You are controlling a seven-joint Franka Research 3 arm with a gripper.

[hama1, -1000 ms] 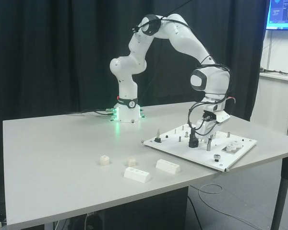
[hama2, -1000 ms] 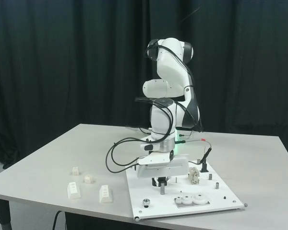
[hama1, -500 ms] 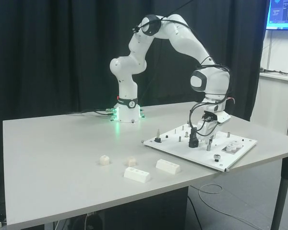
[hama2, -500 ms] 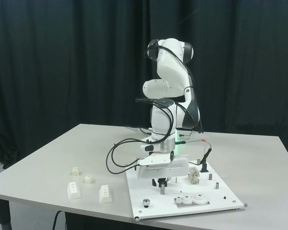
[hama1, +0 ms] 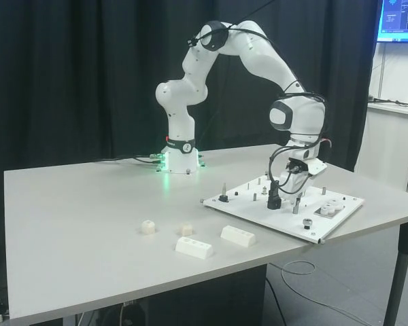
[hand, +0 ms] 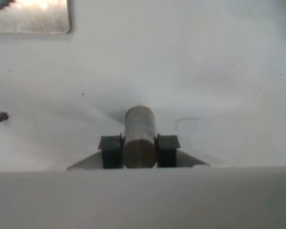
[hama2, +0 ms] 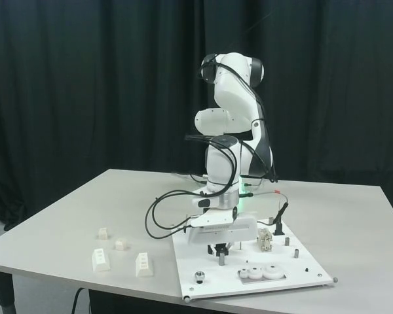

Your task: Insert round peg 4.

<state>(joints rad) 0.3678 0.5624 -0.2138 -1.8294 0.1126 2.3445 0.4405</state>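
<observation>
Near edge of the worktop: small white blocks, well apart from the work, about 9 o'clock of the board. Next back, the white board with short posts, a black plug and gears at its 3 o'clock end.

Over the board, the end effector is clenched on the peg: the wrist view shows the grey round peg pinched between both black fingertips, held upright, lower end pointing at the board. In the second room view the peg hangs just under the end effector, low over the board; can't tell if its tip touches or has entered a hole.

Judgement: insertion step, mid-way. To do it well: keep the peg vertical, centre over the hole, descend slowly, let go only once seated. A tilt would likely jam it.

Far back: white arm, base at 12 o'clock, black curtain behind.
</observation>
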